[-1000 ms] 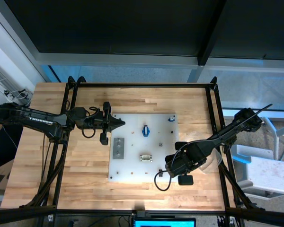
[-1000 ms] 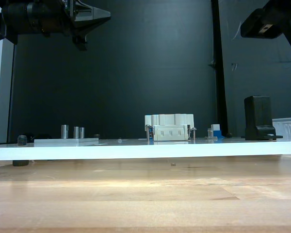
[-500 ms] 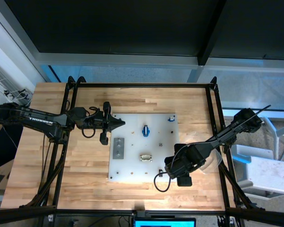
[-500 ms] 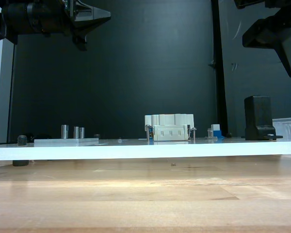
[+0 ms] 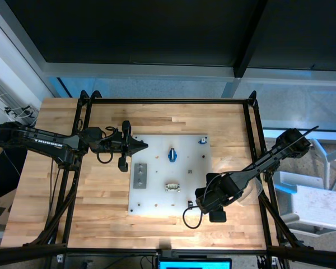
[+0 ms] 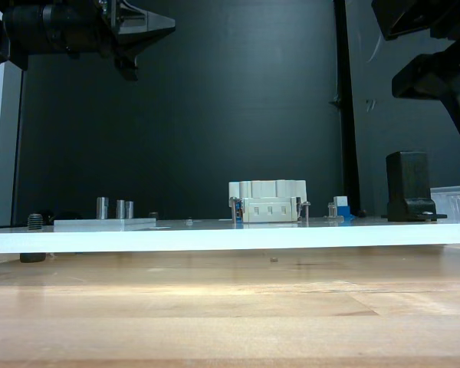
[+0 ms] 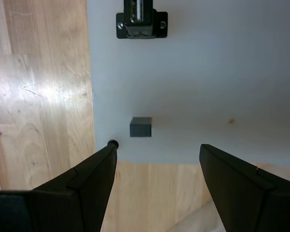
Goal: Pick the 16mm bar from the taskboard and place it in the container
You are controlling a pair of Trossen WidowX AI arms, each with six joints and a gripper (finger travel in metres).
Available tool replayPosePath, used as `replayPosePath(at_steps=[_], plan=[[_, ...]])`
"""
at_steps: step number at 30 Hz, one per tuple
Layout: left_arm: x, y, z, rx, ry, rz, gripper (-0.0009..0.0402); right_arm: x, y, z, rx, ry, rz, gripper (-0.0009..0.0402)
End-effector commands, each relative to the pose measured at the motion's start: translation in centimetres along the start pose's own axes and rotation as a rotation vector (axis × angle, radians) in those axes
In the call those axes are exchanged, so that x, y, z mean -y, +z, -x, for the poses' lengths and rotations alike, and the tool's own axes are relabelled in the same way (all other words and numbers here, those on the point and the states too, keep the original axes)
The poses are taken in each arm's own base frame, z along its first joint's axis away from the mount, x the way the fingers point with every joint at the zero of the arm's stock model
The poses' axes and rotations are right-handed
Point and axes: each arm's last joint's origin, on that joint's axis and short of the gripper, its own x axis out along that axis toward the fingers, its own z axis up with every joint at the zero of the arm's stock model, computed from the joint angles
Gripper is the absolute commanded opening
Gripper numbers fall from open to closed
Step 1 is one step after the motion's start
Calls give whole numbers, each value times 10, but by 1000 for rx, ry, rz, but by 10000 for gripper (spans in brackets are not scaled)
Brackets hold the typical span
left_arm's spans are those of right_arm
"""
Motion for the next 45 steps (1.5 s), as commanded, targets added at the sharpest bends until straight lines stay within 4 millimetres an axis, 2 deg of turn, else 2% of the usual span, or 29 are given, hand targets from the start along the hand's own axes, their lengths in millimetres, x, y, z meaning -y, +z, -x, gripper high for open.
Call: replayPosePath(at_steps=[1, 18, 34, 45], plan=[[0, 0, 0, 1, 0, 0, 0, 0, -2, -5, 7, 4, 5, 240], [0, 0, 0, 1, 0, 0, 0, -9, 1, -29, -14, -37, 26, 240], [0, 0, 0, 1, 0, 0, 0, -15, 0, -38, -10, -62, 42, 238], [0, 0, 0, 1, 0, 0, 0, -16, 0, -40, -14, -64, 45, 176]])
